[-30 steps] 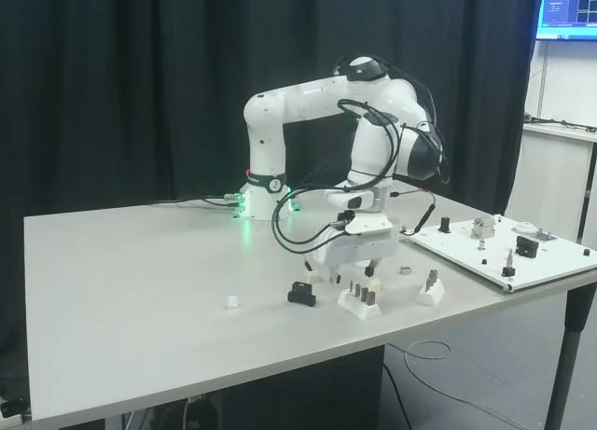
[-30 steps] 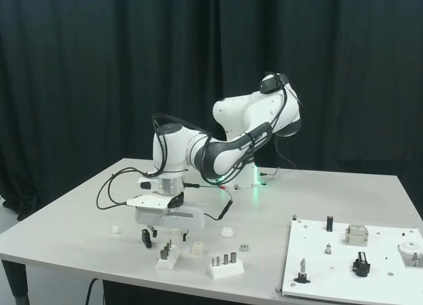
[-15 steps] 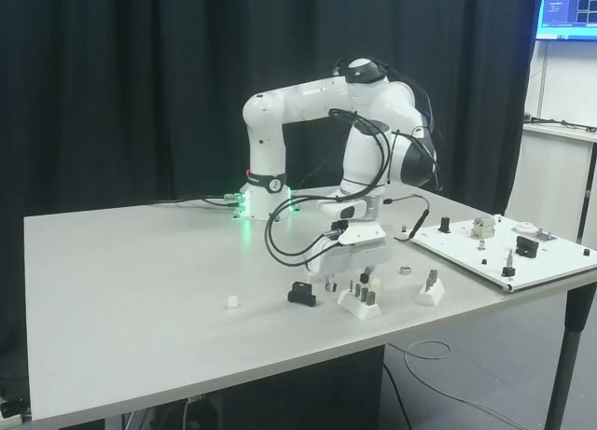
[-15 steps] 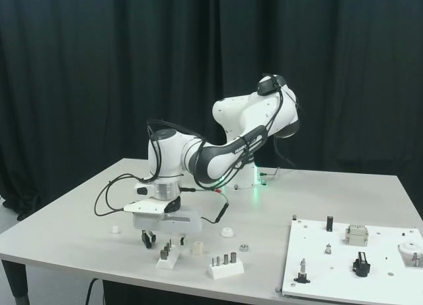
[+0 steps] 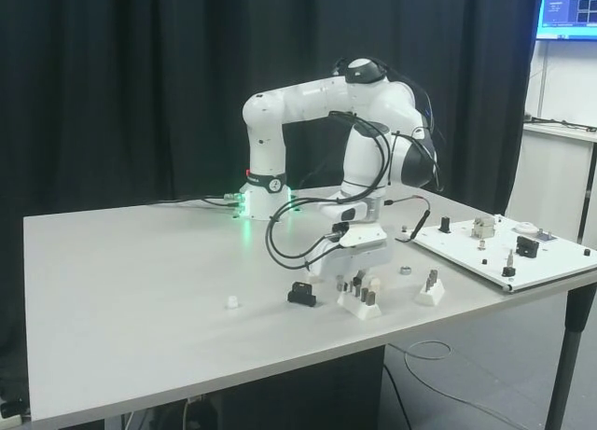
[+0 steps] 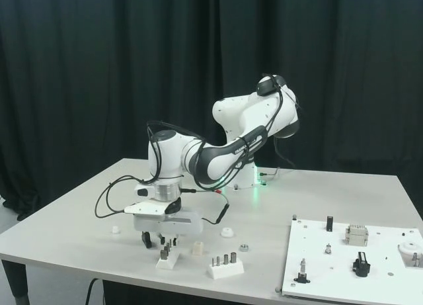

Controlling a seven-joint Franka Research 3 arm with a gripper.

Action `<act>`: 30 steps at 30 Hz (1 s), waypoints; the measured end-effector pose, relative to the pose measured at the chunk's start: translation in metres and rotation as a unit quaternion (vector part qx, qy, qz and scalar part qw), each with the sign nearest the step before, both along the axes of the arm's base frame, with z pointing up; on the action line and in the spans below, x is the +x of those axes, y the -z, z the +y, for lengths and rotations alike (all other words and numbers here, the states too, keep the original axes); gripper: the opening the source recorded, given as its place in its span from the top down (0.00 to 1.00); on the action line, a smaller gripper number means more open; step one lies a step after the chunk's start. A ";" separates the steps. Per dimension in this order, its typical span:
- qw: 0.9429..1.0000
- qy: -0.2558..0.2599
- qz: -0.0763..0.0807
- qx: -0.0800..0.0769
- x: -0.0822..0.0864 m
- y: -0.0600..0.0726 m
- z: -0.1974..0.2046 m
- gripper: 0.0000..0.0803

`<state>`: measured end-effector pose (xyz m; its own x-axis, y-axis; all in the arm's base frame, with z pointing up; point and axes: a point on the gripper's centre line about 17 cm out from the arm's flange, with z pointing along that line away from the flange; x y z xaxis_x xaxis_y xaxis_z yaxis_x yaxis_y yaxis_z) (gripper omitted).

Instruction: Pick square peg 1.

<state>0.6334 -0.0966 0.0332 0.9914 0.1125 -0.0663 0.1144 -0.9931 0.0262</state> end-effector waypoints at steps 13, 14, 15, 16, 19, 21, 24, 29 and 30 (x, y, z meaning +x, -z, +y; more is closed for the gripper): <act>1.000 -0.001 -0.001 0.001 0.002 -0.003 0.003 0.94; 1.000 -0.001 -0.001 0.002 0.002 -0.003 0.003 0.94; 1.000 -0.001 0.000 0.002 0.002 -0.004 0.003 0.96; 1.000 0.000 0.000 0.003 0.002 -0.006 0.004 0.96; 1.000 0.003 0.001 0.005 0.002 -0.012 0.005 0.96; 1.000 0.005 0.003 0.007 0.001 -0.018 0.006 0.96; 1.000 0.008 0.004 0.009 0.001 -0.027 0.007 0.96; 1.000 0.012 0.006 0.009 0.000 -0.042 0.009 0.96; 1.000 0.012 0.006 0.009 0.000 -0.045 0.009 0.96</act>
<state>0.6332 -0.0879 0.0784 0.9930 0.0902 -0.0764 0.0910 -0.9958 0.0076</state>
